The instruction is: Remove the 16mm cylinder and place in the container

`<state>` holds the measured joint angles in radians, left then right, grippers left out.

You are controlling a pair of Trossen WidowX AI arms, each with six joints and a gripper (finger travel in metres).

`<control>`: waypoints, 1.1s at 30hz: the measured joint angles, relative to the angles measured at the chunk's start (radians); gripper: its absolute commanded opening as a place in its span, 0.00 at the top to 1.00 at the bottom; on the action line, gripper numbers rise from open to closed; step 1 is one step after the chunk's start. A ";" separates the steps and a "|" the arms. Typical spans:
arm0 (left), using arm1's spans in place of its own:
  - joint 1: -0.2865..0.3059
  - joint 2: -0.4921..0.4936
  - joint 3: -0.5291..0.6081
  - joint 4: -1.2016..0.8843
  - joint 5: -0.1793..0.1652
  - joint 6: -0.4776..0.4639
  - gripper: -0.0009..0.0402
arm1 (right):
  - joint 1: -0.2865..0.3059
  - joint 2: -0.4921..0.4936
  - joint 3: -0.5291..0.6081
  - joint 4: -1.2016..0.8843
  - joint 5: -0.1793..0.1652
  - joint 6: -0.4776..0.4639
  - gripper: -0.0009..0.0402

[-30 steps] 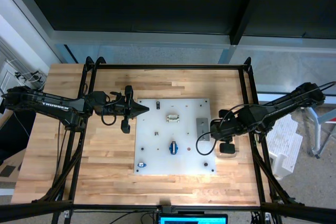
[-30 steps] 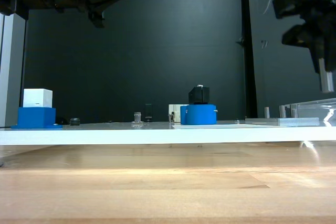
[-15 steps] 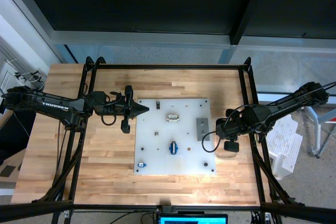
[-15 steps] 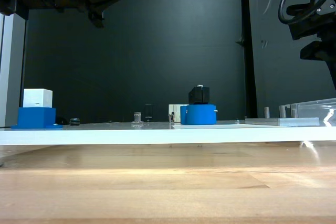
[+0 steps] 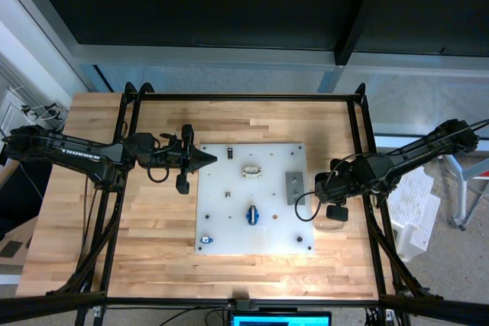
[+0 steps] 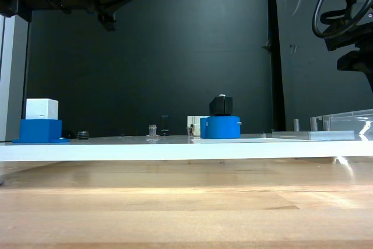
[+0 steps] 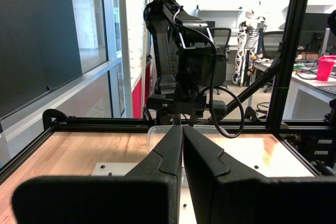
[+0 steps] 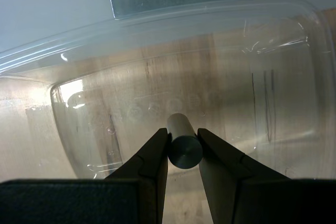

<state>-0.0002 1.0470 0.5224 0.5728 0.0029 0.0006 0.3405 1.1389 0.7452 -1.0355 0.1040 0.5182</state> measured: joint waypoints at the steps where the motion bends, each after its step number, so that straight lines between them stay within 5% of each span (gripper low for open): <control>1: 0.000 0.000 0.000 0.000 0.000 0.000 0.98 | 0.000 0.000 0.000 0.000 0.000 0.000 0.88; 13: 0.000 0.000 0.000 0.000 0.000 0.000 0.98 | 0.000 0.000 0.000 0.001 0.003 0.027 0.66; 17: 0.000 0.000 0.000 0.000 0.000 0.000 0.98 | 0.000 0.000 0.000 0.002 0.037 0.064 0.57; 21: 0.000 0.000 0.000 0.000 0.000 0.000 0.98 | 0.000 0.000 0.000 0.002 0.034 0.069 0.50; 33: 0.000 0.000 0.000 0.000 0.000 0.000 0.98 | 0.000 0.000 0.038 0.026 0.026 0.053 0.51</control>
<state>-0.0002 1.0470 0.5228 0.5728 0.0032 0.0006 0.3405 1.1389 0.7830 -1.0092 0.1295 0.5716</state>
